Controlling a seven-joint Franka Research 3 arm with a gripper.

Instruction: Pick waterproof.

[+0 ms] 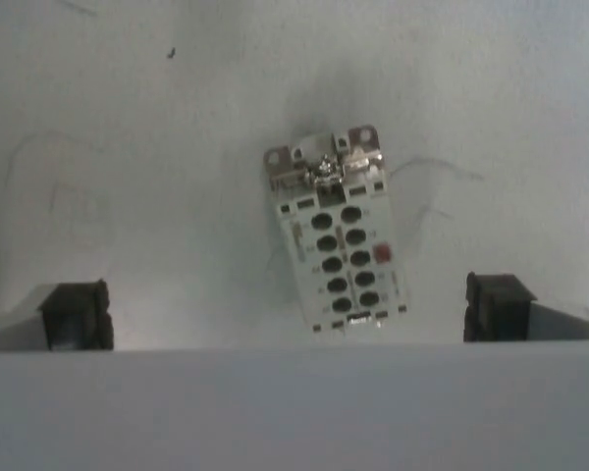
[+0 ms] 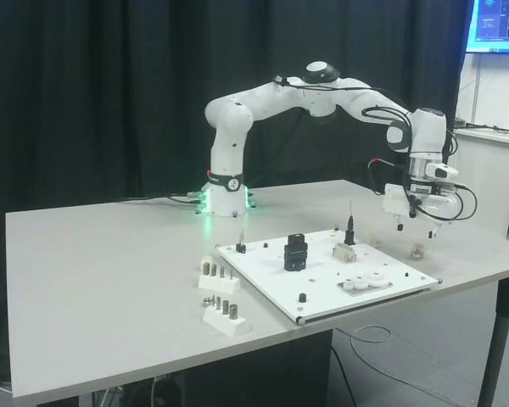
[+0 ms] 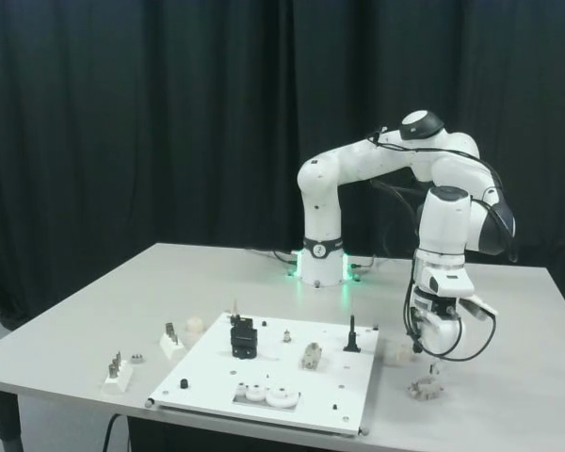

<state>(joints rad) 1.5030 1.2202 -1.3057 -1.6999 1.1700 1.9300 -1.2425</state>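
The grey table (image 2: 110, 271) carries the white Franka arm (image 2: 271, 97), whose base (image 3: 322, 264) shows a green light at its foot and stands well behind the gripper. The arm reaches out past the far edge of the white assembly board (image 2: 322, 275), which lies on the table to the side of the gripper and is not under it. On that board, well apart from the gripper, stand a black block-shaped part (image 3: 242, 337), a thin black upright post (image 3: 352, 334), a small grey connector piece (image 3: 310, 356) and a row of white gears (image 3: 262, 394) near the board's front edge. Further off on the bare table sit small white holders with grey pins (image 2: 225, 314).

The gripper (image 1: 285, 312) hangs above the table with its two black fingertips (image 1: 76, 316) spread wide apart, holding nothing. Directly below it, lying flat on the grey table and between the two fingertips as the wrist camera sees them, is the waterproof connector (image 1: 336, 240): a white rectangular insert with two rows of dark round sockets and a metal clamp at one end. It lies slightly turned against the line joining the fingertips. In the room views it (image 3: 425, 387) rests just beside the board's edge, with the gripper above it and not touching it.
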